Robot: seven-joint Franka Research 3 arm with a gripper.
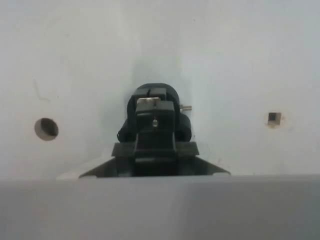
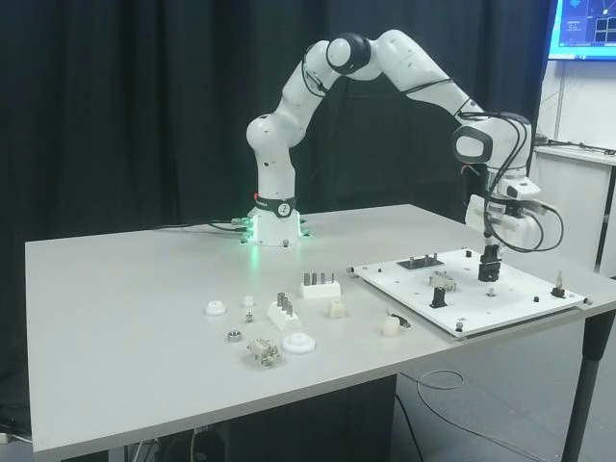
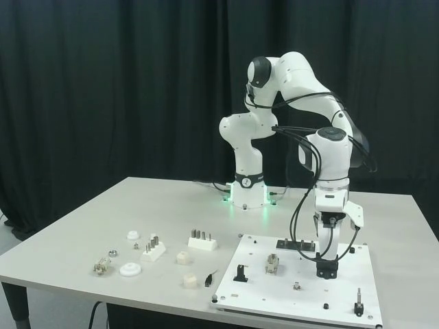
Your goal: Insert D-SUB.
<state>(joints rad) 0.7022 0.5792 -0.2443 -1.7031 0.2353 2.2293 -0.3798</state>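
Note:
In the wrist view my gripper [image 1: 154,131] is shut on the black D-SUB connector [image 1: 150,95]. The connector has a grey metal face and a small screw [image 1: 186,107] on one side, and it stands right at the surface of the white board [image 1: 225,60]. From the room views, the gripper [image 2: 490,269] [image 3: 326,269] points straight down and is low over the board [image 2: 515,300] [image 3: 288,301], near its far right part. The fingers and the connector hide whatever lies under the connector.
The board has a round hole [image 1: 46,128] and a square hole [image 1: 273,118] on either side of the connector. Also on it are a black bar [image 3: 295,245], a black bracket [image 3: 241,274] and a post [image 3: 357,308]. Several loose parts [image 2: 279,318] lie on the grey table.

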